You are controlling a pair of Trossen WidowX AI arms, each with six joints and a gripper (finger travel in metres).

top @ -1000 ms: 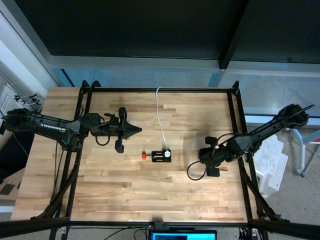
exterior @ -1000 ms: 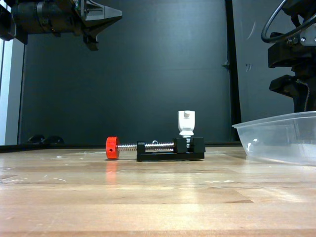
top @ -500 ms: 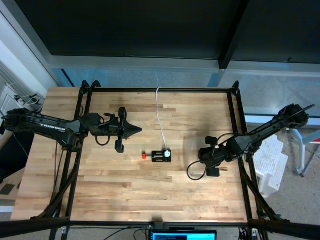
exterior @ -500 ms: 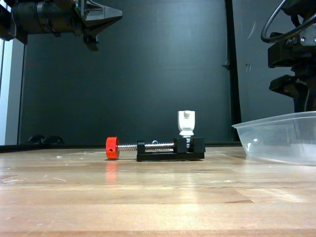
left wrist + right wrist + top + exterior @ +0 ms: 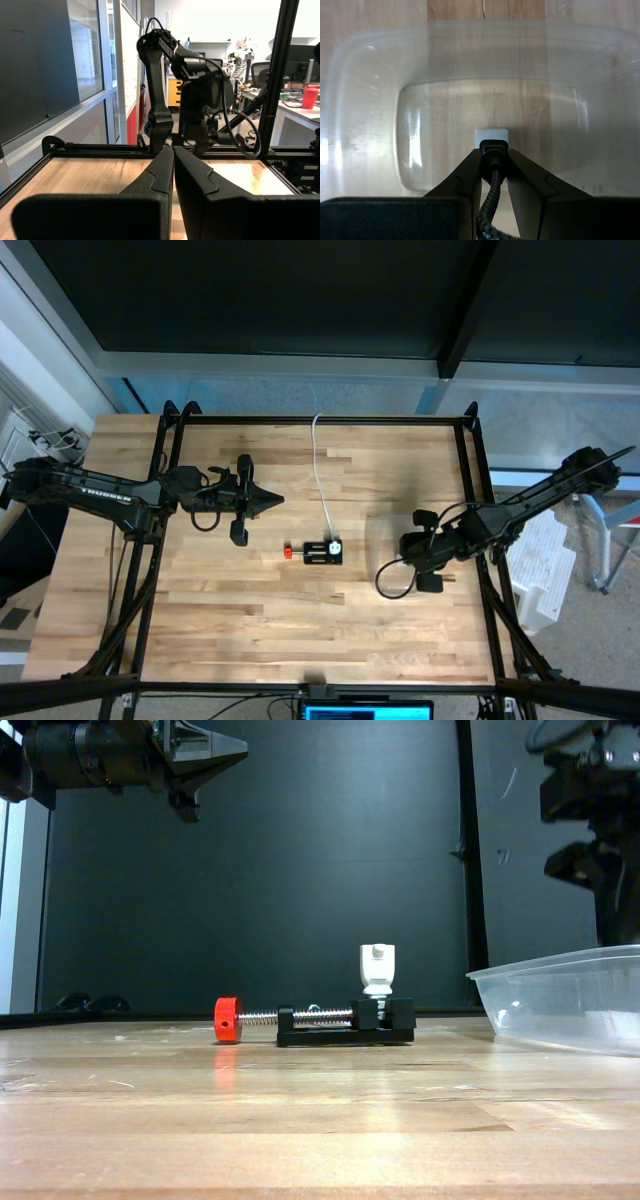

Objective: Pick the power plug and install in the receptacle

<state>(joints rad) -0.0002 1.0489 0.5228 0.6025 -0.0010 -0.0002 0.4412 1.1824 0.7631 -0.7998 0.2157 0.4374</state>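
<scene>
The power plug [image 5: 493, 148], a small black body with a braided black cord, is pinched between the fingers of my right gripper [image 5: 493, 156], which is shut on it above the clear tray [image 5: 375, 55]. A tiny white cube [image 5: 491, 134] shows just past the plug's tip. The receptacle [image 5: 377, 963], white and upright, sits on a black clamp block [image 5: 345, 1021] with a red knob [image 5: 228, 1019]. In the high view the receptacle [image 5: 335, 545] lies mid-table, left of the right gripper [image 5: 418, 552]. My left gripper [image 5: 272, 500] hovers shut, up-left of the clamp.
The receptacle's white cable [image 5: 320, 470] runs to the table's far edge. The clear tray [image 5: 565, 1000] stands at the right of the clamp. A black frame [image 5: 320, 421] borders the wooden table. The right arm [image 5: 200, 105] faces the left wrist camera.
The right gripper has risen a little over the tray with the plug held. The left arm has not moved.
</scene>
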